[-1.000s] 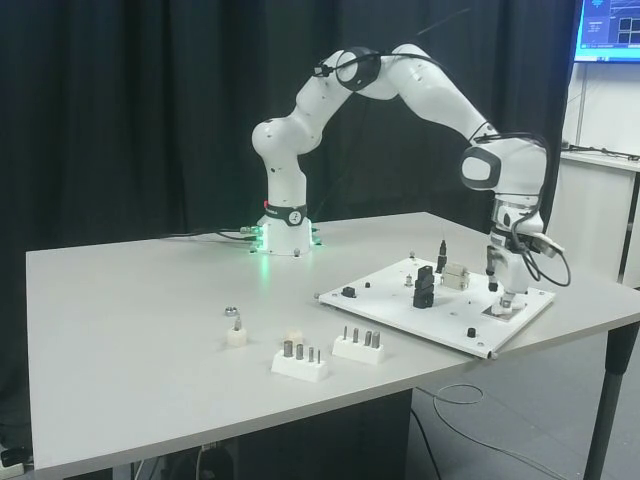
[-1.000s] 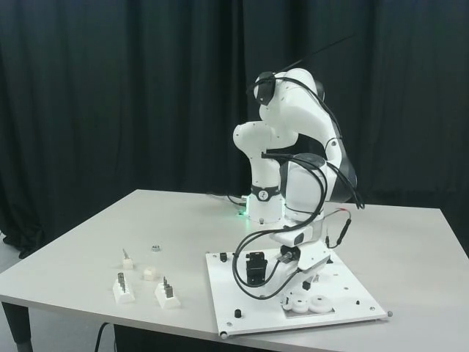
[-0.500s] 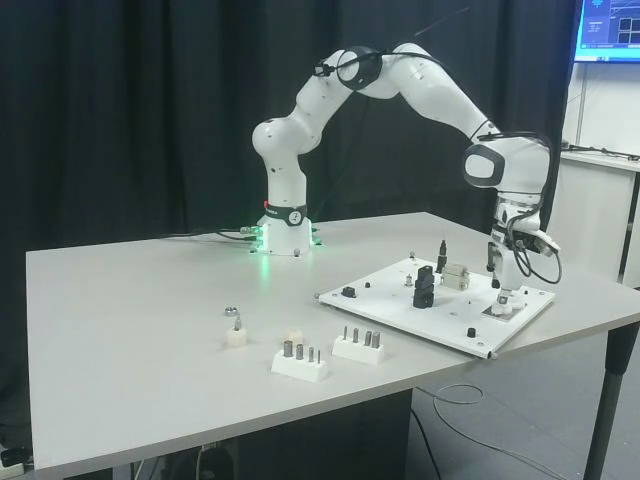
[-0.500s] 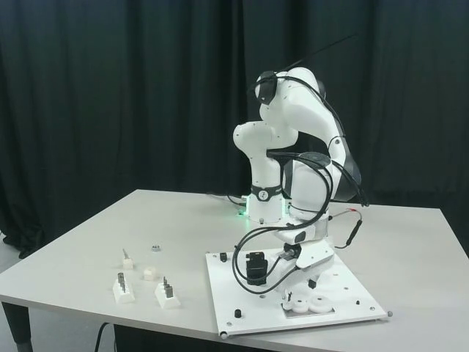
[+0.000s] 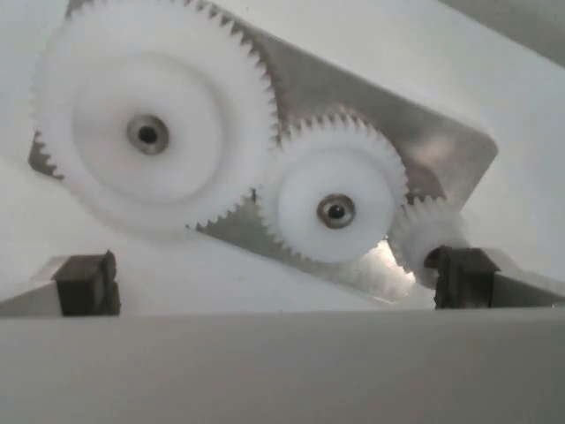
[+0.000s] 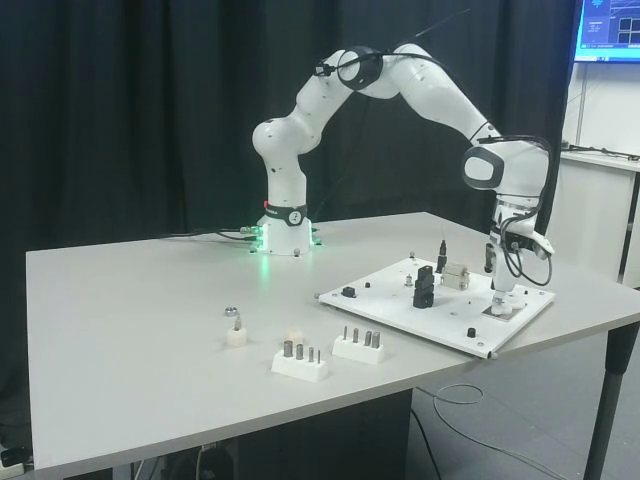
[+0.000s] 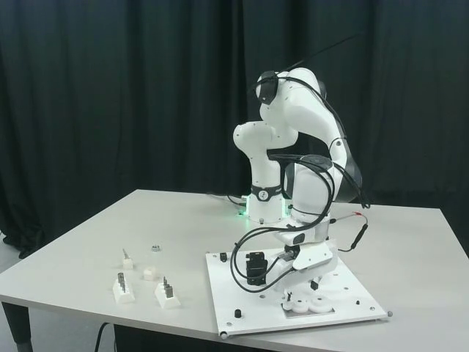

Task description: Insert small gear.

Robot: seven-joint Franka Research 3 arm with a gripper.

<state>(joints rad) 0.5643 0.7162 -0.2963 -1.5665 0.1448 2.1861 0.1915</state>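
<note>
In the wrist view three white gears lie in a row on a grey metal plate (image 5: 415, 132): a large gear (image 5: 150, 119), a medium gear (image 5: 334, 205) and the small gear (image 5: 425, 237), teeth meeting. The small gear is partly hidden behind one black fingertip (image 5: 463, 276). My gripper (image 5: 274, 281) hangs open just above them, with nothing between its fingers. In the room views the gripper (image 6: 503, 288) (image 7: 311, 281) stands over the gears (image 7: 308, 303) at a corner of the white board (image 6: 400, 305).
The white board (image 7: 242, 290) also carries a black block (image 6: 423, 286), a white connector (image 6: 456, 276) and small black knobs. White holders with metal pegs (image 6: 300, 361) (image 6: 359, 346) (image 6: 235, 331) stand on the grey table toward its front. A cable loops off the wrist (image 7: 245, 264).
The gripper has risen a little off the gear plate and the wrist has swung slightly. The gears have stayed in place on the plate.
</note>
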